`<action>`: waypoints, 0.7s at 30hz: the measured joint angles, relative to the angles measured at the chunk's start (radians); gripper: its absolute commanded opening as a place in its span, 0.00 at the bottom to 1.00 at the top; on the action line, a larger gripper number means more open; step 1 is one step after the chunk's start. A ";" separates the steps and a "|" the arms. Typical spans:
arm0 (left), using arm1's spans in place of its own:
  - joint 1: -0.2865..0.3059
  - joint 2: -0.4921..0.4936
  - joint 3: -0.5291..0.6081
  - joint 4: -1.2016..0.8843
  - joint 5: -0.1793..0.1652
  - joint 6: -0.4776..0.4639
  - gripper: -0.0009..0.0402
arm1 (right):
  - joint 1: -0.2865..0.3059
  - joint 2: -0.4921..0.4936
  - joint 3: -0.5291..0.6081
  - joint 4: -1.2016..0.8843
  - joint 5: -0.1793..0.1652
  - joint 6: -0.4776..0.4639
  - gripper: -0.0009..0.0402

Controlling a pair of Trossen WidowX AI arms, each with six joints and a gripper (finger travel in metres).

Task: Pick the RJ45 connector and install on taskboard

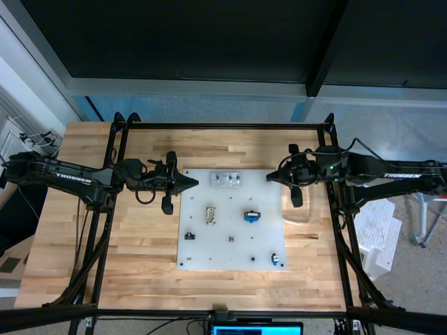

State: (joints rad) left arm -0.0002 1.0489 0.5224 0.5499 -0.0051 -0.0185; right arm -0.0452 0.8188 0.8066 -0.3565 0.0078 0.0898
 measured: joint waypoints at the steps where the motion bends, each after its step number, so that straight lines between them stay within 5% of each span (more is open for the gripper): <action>1: 0.000 0.000 0.000 0.000 0.000 0.000 0.02 | 0.000 -0.004 0.016 -0.043 0.000 0.000 0.02; 21: 0.000 0.000 0.000 0.000 0.000 0.000 0.02 | -0.001 -0.014 0.180 -0.759 0.000 0.055 0.02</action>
State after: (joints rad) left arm -0.0002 1.0489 0.5228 0.5499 -0.0051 -0.0189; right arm -0.0463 0.8047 0.9867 -1.1152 0.0078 0.1444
